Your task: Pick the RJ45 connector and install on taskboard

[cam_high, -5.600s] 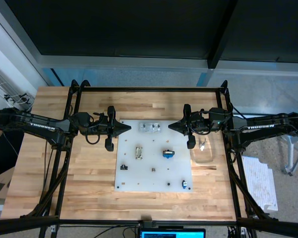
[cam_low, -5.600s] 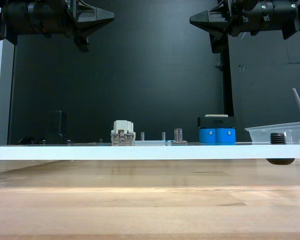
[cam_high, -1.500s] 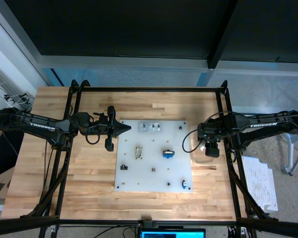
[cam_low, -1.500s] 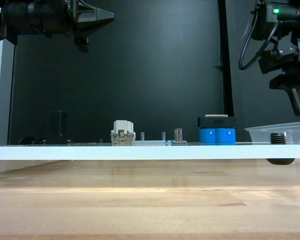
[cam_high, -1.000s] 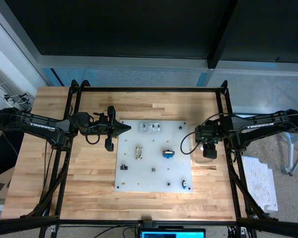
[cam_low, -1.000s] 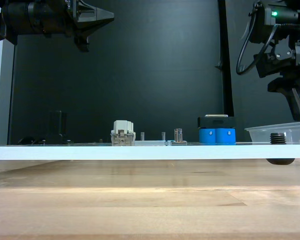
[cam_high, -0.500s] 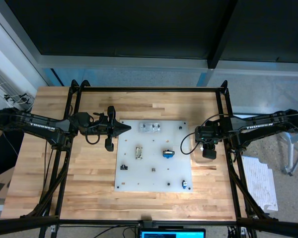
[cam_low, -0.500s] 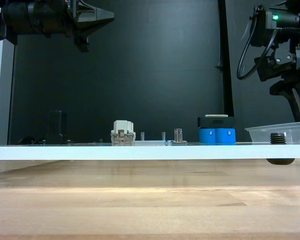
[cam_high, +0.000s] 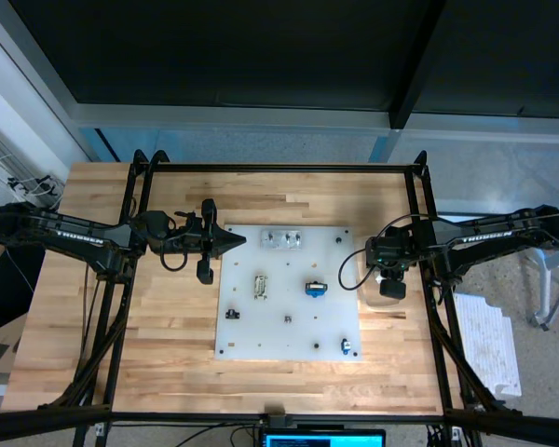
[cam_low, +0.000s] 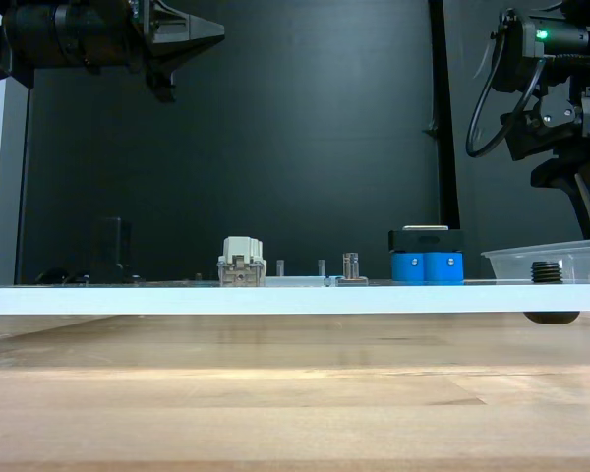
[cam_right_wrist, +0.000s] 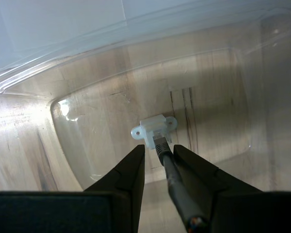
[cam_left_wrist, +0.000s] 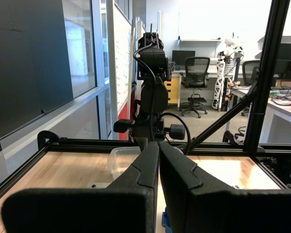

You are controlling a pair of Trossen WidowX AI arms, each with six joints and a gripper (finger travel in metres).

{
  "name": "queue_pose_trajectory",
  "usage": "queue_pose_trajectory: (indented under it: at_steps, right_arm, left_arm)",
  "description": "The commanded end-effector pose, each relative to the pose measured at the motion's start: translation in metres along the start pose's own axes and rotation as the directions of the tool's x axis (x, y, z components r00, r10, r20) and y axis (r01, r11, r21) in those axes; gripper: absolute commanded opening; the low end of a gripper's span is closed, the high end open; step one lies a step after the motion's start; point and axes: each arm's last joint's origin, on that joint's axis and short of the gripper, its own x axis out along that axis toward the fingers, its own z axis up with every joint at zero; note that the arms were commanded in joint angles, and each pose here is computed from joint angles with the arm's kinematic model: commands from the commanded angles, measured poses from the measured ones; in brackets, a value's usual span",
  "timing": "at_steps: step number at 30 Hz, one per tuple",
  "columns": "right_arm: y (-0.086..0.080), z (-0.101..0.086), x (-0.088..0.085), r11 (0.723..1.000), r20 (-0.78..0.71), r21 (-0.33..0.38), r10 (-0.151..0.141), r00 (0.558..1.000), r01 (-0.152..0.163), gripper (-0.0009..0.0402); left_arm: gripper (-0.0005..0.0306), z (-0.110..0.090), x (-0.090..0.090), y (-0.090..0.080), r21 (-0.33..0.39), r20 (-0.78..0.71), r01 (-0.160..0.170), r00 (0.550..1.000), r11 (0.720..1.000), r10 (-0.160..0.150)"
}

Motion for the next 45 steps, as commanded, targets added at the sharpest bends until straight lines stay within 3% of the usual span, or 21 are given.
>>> queue_pose_trajectory:
  at_steps: [1,13,33,39,45]
  right_arm:
    - [0.0001,0.0001,-0.0002,1.000,0.001,-0.002,0.000,1.000,0.000,0.0058]
    - [0.0000,0.0000,-0.0004,1.000,0.001,-0.002,0.001,1.000,-0.001,-0.0002]
    - [-0.0006,0.0007,-0.0098,0.999,0.016,-0.034,0.005,1.000,-0.005,0.0000]
    - [-0.0013,0.0006,-0.0098,0.998,0.005,-0.050,0.036,0.999,-0.036,0.0000]
    - [-0.0029,0.0011,-0.0084,0.999,-0.001,-0.038,0.032,0.999,-0.032,0.0000]
  left_arm:
    - [0.0000,0.0000,0.0001,0.0000,0.000,0.000,0.000,1.000,1.000,0.000]
    - [0.0000,0.0000,0.0001,0.0001,0.000,0.000,0.000,1.000,1.000,0.000]
    - [0.0000,0.0000,0.0001,0.0000,0.000,0.000,0.000,1.000,1.000,0.000]
    - [0.0000,0.0001,0.0000,0.0000,0.000,0.000,0.000,1.000,1.000,0.000]
    - [0.0000,0.0000,0.0001,0.0000,0.000,0.000,0.000,1.000,1.000,0.000]
